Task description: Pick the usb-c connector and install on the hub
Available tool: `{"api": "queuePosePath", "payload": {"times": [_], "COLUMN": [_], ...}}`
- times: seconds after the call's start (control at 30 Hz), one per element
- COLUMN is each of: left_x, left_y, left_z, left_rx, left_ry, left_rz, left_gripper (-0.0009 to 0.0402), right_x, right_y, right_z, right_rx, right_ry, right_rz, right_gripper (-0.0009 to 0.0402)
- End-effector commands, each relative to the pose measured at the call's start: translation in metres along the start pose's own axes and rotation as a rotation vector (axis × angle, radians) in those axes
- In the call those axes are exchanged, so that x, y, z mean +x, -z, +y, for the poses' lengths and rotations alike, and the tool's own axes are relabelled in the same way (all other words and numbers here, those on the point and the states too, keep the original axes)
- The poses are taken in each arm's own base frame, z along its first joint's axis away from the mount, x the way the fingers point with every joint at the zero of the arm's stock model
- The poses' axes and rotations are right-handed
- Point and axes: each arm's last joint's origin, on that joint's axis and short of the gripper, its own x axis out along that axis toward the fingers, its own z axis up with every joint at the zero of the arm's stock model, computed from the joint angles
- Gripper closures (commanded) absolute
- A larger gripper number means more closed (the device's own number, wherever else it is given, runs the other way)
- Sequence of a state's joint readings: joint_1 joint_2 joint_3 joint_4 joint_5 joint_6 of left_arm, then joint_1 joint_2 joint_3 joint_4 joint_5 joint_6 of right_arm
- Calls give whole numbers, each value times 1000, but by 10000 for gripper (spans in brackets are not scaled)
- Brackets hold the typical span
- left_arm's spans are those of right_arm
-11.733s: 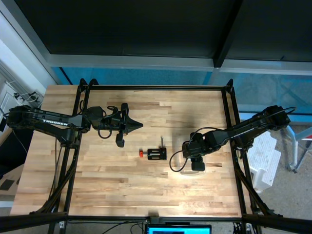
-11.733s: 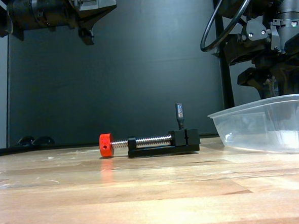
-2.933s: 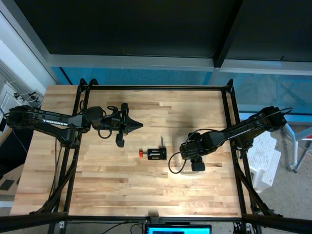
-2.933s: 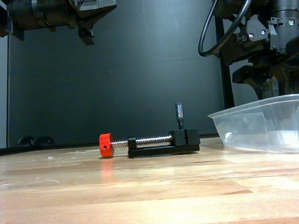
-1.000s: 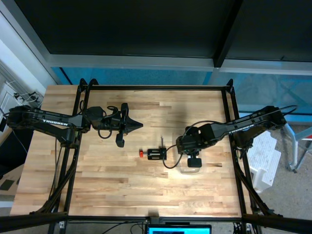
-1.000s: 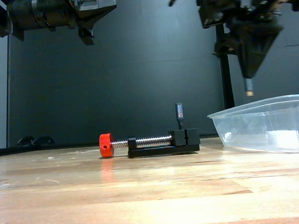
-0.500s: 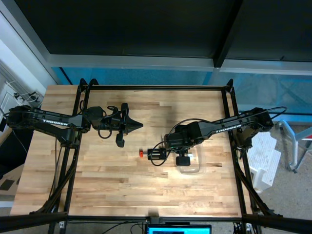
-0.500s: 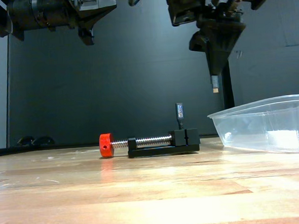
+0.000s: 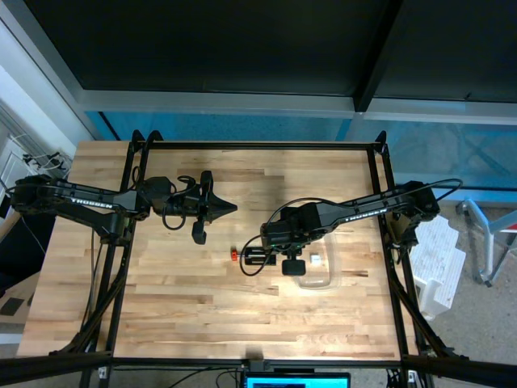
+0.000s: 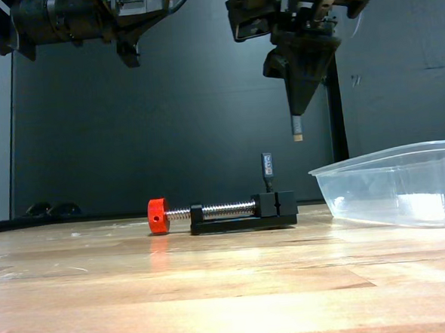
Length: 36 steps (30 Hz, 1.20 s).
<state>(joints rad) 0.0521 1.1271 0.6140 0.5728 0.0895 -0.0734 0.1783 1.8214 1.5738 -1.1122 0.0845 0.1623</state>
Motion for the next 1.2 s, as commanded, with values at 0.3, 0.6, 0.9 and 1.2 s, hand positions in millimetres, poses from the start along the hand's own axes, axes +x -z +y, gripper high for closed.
{"api": "queuePosePath", "payload": {"times": [0.3,0.6,0.9,1.2], "left_x": [0,0,0,0], "left_y": [0,0,0,0], "left_z": [0,0,0,0], "left_rx": [0,0,0,0], "left_ry": [0,0,0,0], "left_rz": [0,0,0,0], "left_gripper": [393,393,393,393], "right_x": [7,16,15,14], "right_y": [-22,-30,-30,-30], "right_z": [4,6,5,3], "right_rx": [-2,-15,-13,-9], "right_ry": [0,2,2,4], "right_rz": [-4,3,0,-4], "right_gripper": [393,393,393,393]}}
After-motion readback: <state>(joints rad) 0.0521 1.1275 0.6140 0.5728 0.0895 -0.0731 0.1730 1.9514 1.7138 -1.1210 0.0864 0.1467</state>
